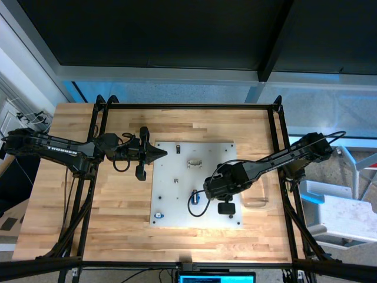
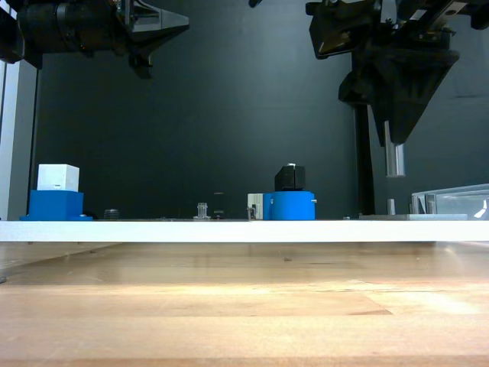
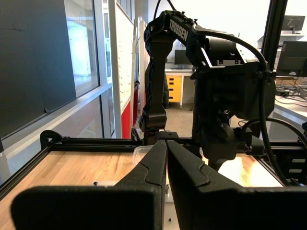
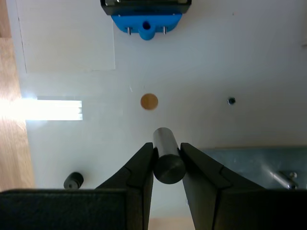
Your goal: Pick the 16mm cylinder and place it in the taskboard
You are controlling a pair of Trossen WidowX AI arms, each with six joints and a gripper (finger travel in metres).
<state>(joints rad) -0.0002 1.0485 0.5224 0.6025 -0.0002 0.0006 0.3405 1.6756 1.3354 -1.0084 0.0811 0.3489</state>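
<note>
1. The right gripper [image 4: 166, 147] has its jaws clamped on a short grey metal cylinder [image 4: 169, 160], one jaw pressing each side of it.
2. In the low view this gripper hangs at the upper right of the frame and points straight down. The cylinder stands upright out of the jaws, and its lower end is clear of the surface beneath.
3. Below it lies the large flat white square taskboard [image 4: 268, 57]. A small round hole [image 4: 149, 101], showing wood colour through the plate, sits just beyond the cylinder's end. The cylinder is not in it.
4. Farther along the board is a blue plastic fitting [image 4: 146, 24] with a black part on top.
5. In the high view the right gripper hovers over the lower right part of the board, right of the frame's centre. A clear plastic tray [image 1: 257, 199] lies just beside the board's right edge.
6. The left gripper [image 3: 166, 160] has its jaws pressed together on nothing. It is raised at the upper left of the low view. In the high view it points right, with its tip just over the board's left edge.
7. The board and the tray rest on a pale wooden tabletop [image 1: 70, 194].
</note>
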